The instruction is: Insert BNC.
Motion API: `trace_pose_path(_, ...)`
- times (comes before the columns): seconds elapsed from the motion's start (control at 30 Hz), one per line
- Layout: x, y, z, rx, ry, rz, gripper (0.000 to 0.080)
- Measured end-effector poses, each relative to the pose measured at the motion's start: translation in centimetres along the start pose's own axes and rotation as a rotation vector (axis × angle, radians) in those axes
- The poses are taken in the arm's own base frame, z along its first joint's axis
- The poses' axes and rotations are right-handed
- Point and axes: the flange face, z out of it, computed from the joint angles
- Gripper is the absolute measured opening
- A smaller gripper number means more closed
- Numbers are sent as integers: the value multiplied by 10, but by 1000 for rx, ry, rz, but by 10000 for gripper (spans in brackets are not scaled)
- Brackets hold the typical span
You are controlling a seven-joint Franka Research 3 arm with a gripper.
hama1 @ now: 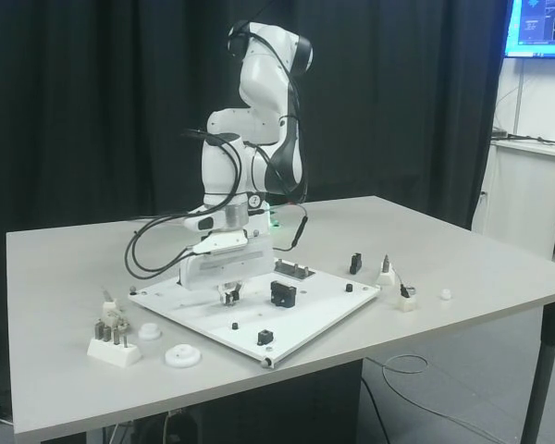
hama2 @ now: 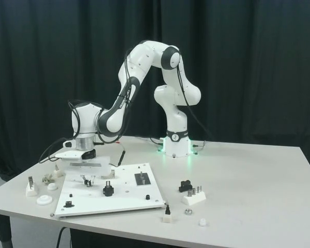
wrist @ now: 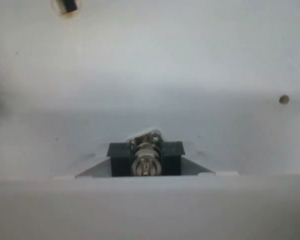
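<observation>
The BNC plug (wrist: 146,159) sits clamped in the claw (wrist: 146,165), hovering just above the white board (hama1: 305,319) on the worktop (hama2: 258,181). Any tilt or sideways offset could jam the plug against its socket, which I cannot identify.

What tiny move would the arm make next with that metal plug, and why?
Probably straight down, gently. The tool hangs low over the white board, and the wrist view shows the BNC plug in its black holder, so lowering seems the remaining step.
</observation>
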Motion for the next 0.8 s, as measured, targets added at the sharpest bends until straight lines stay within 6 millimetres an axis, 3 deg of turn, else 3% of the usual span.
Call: trace_pose_path(0.8, 0, 0, 0, 0, 1, 264, 121)
